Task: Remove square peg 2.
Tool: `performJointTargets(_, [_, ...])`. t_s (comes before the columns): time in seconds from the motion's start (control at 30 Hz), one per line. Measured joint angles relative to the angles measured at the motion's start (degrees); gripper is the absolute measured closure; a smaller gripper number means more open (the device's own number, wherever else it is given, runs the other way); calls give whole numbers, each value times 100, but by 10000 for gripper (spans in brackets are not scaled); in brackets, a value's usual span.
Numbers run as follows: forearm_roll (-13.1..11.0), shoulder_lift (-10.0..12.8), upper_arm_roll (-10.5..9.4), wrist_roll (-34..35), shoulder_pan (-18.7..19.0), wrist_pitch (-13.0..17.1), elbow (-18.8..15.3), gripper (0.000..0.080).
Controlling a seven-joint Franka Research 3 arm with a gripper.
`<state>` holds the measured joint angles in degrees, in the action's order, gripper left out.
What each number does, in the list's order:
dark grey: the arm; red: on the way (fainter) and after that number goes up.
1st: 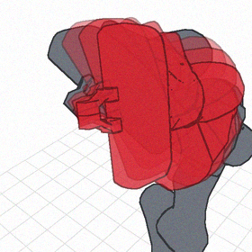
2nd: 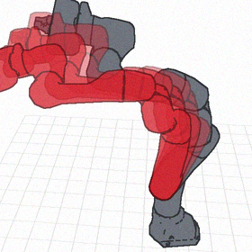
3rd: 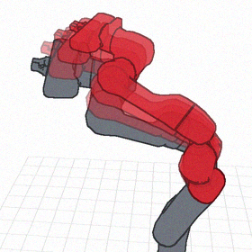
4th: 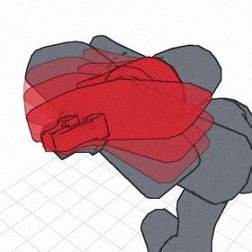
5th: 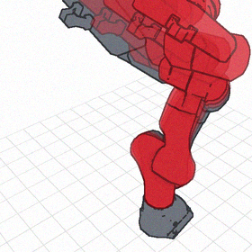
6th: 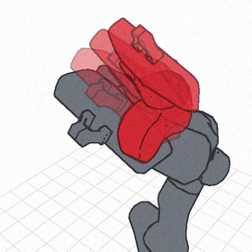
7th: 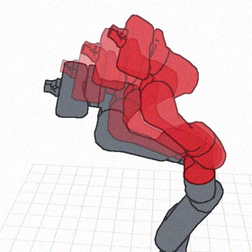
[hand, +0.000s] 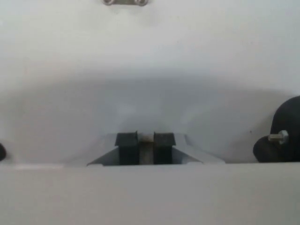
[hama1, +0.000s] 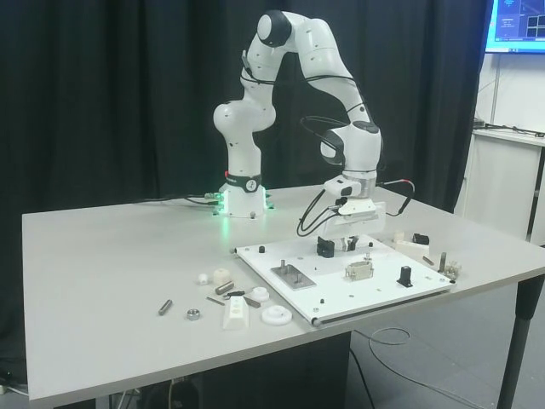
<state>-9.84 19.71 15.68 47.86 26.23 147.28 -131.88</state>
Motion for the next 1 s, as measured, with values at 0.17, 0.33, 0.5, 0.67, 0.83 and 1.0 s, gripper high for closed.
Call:
performJointTargets(0.17, [0,0,0,-4,-2,1,2,735])
performJointTargets(0.33, [0,-4,0,-5,-3,-1,2,736])
performJointTargets(0.5, [0,-8,0,-5,-3,-6,2,736])
performJointTargets(0.67, [-13,-12,-1,9,-7,-12,2,736])
performJointTargets(0.83, [-89,-15,0,27,-19,-17,2,736])
performJointTargets(1.0, [-112,-40,0,62,-28,-42,2,736])
